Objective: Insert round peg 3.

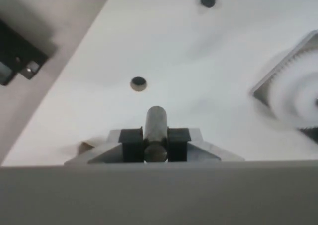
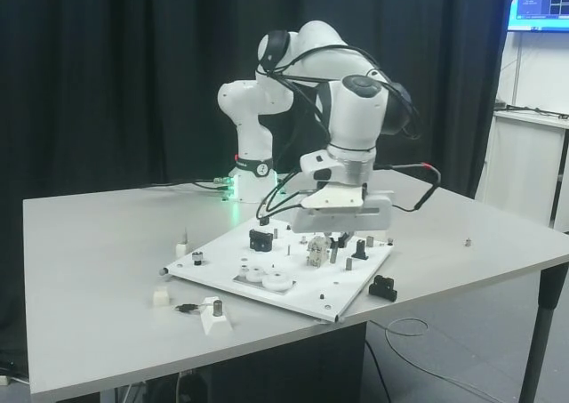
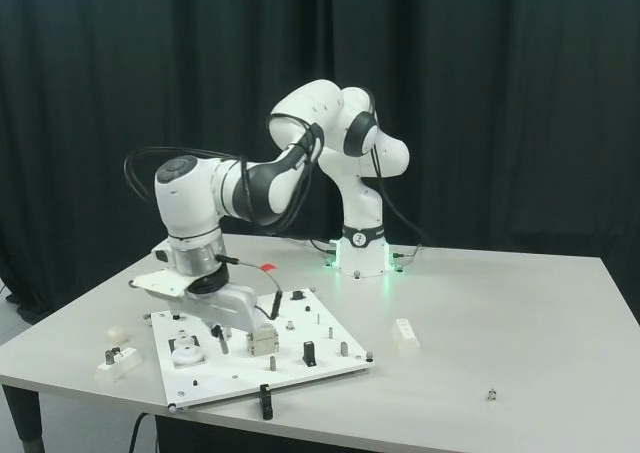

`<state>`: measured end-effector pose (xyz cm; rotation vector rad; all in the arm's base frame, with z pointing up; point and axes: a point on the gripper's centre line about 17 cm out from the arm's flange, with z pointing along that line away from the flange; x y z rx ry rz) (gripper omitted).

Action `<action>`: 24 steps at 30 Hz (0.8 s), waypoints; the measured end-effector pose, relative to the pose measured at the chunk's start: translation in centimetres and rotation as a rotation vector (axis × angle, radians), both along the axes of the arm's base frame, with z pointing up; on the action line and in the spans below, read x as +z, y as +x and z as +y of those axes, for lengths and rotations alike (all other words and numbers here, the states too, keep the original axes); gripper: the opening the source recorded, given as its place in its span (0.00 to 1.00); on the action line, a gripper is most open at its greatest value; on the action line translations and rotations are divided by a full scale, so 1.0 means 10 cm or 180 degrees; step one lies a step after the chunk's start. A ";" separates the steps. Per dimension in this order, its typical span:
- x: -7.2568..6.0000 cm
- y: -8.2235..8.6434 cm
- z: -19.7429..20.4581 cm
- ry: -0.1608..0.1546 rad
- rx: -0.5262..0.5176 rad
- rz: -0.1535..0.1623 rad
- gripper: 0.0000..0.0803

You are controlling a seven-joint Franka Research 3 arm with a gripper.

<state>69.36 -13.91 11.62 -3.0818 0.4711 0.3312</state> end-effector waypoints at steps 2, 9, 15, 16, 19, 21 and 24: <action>-0.01 0.01 0.04 -0.0044 -0.0063 0.0007 0.12; -0.04 0.03 0.12 -0.0228 -0.0429 0.0014 0.12; -0.05 0.05 0.15 -0.0381 -0.0675 -0.0009 0.12; -0.05 0.05 0.15 -0.0409 -0.0718 -0.0018 0.12; -0.06 0.08 0.16 -0.0482 -0.0822 -0.0054 0.12; -0.07 0.09 0.16 -0.0524 -0.0869 -0.0074 0.12; -0.09 0.09 0.17 -0.0573 -0.0941 -0.0107 0.12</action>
